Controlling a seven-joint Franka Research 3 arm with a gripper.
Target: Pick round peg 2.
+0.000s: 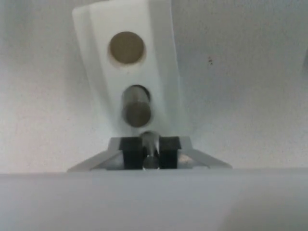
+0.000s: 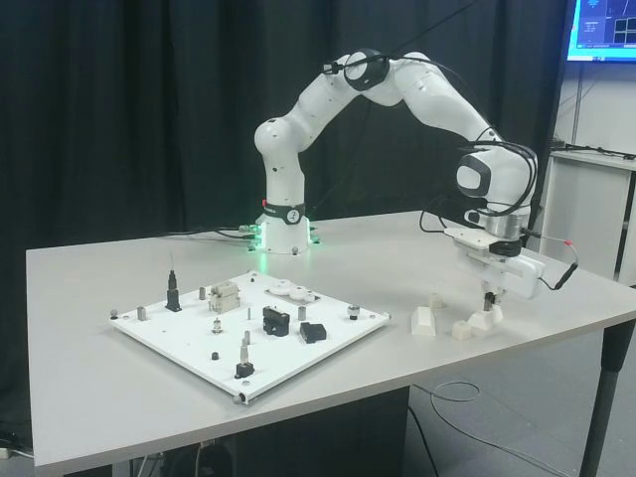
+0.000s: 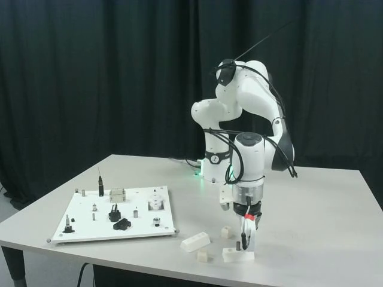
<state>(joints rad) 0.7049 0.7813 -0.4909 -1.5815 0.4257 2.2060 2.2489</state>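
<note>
White Franka arm (image 2: pixel 397 89) bent over the grey table (image 2: pixel 119 397), gripper (image 2: pixel 488 297) down on a small white block (image 2: pixel 486 319), flat white assembly board (image 2: pixel 248 333) well apart, black curtain (image 2: pixel 119 99) behind

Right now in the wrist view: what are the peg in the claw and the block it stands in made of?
Peg: looks like metal, grey with a bright streak of shine down its side. Block: probably plastic, matte white with rounded edges; possibly printed, can't confirm. Claw pads: black, dull, maybe rubber.
</note>
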